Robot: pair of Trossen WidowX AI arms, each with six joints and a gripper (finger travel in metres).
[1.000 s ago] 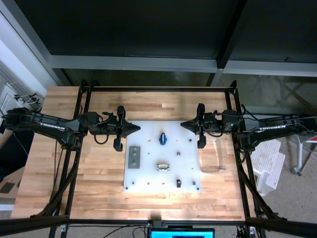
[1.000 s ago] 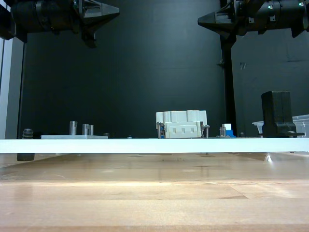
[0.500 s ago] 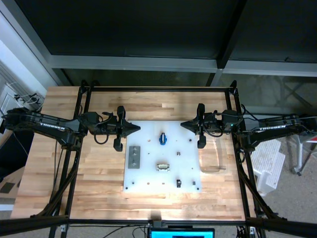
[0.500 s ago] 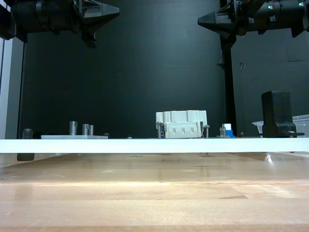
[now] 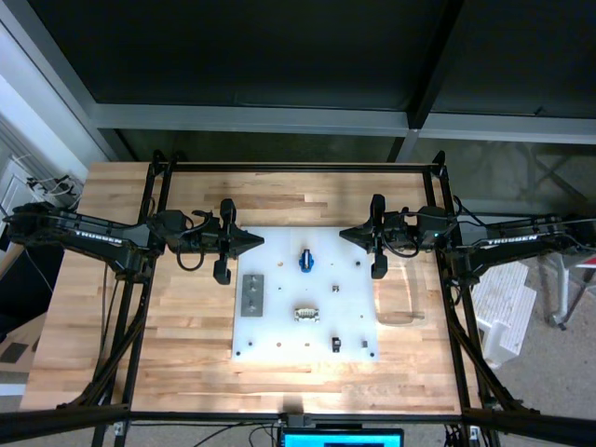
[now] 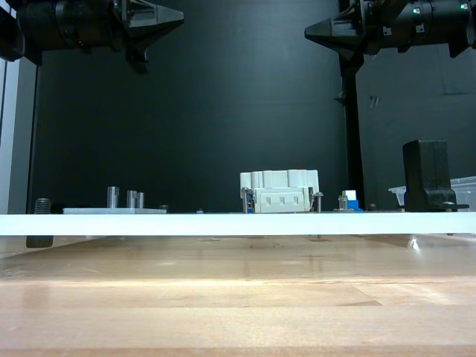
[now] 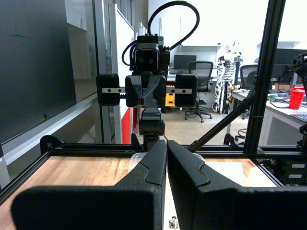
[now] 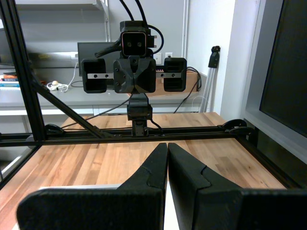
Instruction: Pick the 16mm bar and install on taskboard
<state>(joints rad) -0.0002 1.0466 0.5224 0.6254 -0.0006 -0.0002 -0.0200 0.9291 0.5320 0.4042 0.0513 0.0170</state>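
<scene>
Fingers pressed together on both: left gripper [image 5: 258, 240] and right gripper [image 5: 345, 233], tips facing each other, well apart. Each hangs high above taskboard [image 5: 279, 326], left gripper over its far-left corner, right gripper over its far-right edge. Below left gripper, nearer camera: grey block [image 5: 253, 295] with upright pegs. Below right gripper, outward: clear tray [image 5: 402, 300] on desk [image 5: 168, 335]. 16mm bar: cannot tell where.
</scene>
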